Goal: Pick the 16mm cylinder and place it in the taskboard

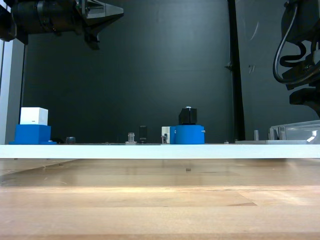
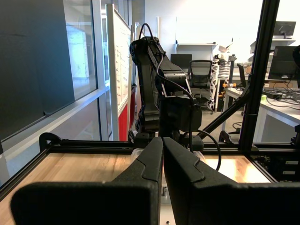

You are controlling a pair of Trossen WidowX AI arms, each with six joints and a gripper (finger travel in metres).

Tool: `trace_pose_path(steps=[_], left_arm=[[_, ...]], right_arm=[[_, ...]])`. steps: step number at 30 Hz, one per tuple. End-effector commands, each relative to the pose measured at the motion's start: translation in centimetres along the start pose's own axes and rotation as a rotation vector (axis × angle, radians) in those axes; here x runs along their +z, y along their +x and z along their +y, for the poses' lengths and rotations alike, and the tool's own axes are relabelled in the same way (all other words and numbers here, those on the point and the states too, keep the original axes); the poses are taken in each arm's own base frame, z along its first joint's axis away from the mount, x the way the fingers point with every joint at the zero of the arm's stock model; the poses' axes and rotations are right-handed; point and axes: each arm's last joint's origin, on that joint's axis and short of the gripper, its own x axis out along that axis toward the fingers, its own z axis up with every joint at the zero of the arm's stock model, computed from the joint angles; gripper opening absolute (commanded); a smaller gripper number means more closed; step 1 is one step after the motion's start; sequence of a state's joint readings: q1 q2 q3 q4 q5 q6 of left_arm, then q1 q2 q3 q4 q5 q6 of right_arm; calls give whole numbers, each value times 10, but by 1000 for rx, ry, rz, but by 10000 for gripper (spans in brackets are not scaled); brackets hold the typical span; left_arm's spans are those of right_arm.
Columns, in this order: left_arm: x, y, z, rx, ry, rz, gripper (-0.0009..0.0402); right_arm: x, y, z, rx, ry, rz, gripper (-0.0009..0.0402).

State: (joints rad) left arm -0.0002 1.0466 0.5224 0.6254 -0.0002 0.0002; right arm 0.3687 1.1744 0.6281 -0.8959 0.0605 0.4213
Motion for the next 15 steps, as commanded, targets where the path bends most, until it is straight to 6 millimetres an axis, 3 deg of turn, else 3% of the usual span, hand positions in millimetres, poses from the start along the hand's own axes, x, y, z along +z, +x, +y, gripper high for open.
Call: trace_pose_path(steps=[1, 15], left_arm=[[0, 0, 0, 0, 0, 0, 0], [0, 0, 0, 0, 0, 0, 0]], right_arm=[[0, 0, 0, 0, -1, -1, 143], [0, 0, 0, 1, -1, -1, 83]])
